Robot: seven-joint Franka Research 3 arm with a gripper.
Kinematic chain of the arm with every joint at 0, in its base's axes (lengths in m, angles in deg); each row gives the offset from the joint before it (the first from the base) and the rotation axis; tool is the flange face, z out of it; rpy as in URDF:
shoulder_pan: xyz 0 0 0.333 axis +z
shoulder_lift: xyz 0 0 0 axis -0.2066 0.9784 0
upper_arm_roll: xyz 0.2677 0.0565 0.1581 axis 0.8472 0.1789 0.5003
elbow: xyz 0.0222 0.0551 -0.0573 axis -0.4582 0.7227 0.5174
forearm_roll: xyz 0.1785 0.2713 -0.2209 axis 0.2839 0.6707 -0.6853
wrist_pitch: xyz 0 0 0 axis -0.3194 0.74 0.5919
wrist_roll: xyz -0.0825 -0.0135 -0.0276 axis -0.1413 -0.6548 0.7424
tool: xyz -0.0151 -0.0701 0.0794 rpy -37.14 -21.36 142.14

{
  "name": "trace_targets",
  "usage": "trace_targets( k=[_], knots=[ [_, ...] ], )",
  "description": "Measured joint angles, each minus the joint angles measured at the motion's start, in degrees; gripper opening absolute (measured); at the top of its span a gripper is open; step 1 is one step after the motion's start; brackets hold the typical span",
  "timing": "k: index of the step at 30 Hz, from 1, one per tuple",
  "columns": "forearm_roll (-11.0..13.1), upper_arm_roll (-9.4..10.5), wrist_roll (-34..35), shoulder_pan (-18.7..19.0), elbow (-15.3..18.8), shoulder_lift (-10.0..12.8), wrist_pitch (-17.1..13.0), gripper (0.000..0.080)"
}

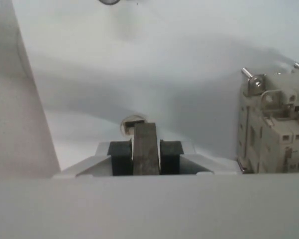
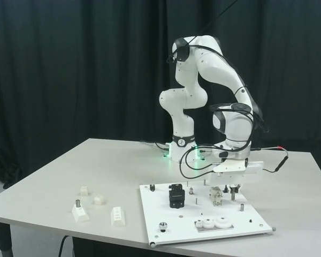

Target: Insert square peg 3.

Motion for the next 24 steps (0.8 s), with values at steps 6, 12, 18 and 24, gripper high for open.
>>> trace_targets(
  k=[6,12,18,24],
  knots=[
    [0.0,0.0,0.0,0.1,0.4,0.0,-0.6,0.0116],
    [0.0,0.0,0.0,0.2,0.9,0.0,-1.7,0.0116],
    [0.0,0.0,0.0,0.1,1.3,0.0,-2.5,0.0116],
    [0.0,0.0,0.0,0.2,1.3,0.0,-2.5,0.0116]
  ],
)
